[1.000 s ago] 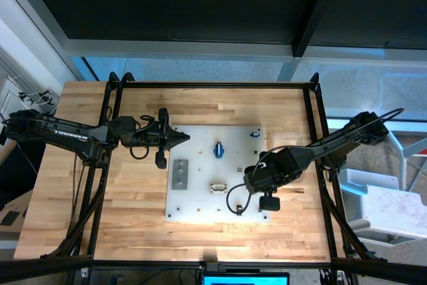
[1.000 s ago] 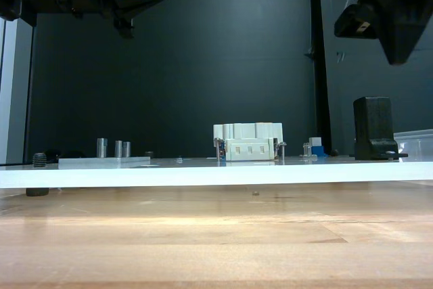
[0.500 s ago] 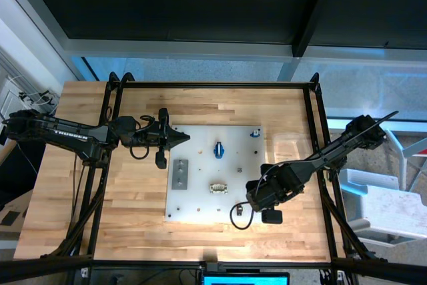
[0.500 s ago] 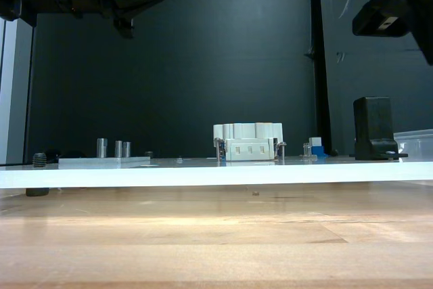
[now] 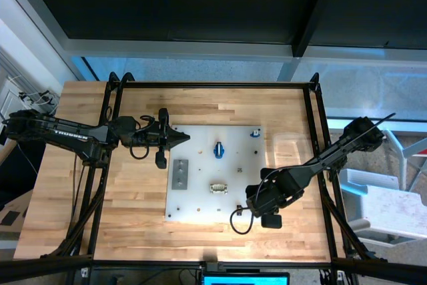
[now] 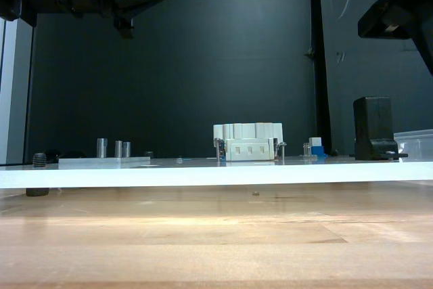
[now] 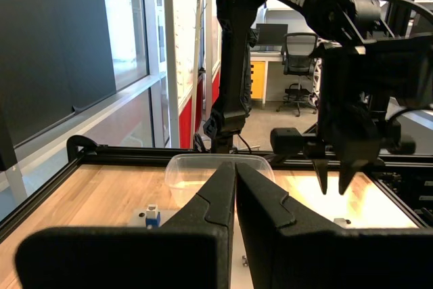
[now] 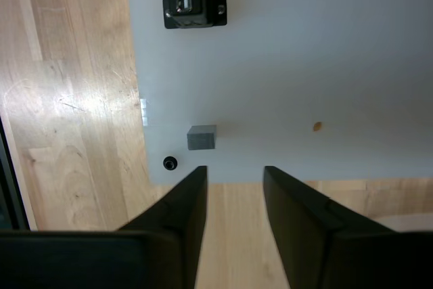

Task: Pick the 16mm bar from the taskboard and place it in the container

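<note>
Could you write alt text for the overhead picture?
Seen from above, a white taskboard lies on a wooden table; the right gripper hangs over its near right corner, the left gripper over its far left corner. A clear container sits right of the board.

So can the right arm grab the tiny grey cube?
Probably yes: the right gripper hangs open above the grey cube on the taskboard, nothing between. The left gripper sits shut at its left edge.

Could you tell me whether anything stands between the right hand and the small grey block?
Nothing visible does: the open right hand hovers over a corner of the taskboard; the small grey block lies uncovered. The connector sits apart. The left hand hangs shut over the far-left edge.
</note>
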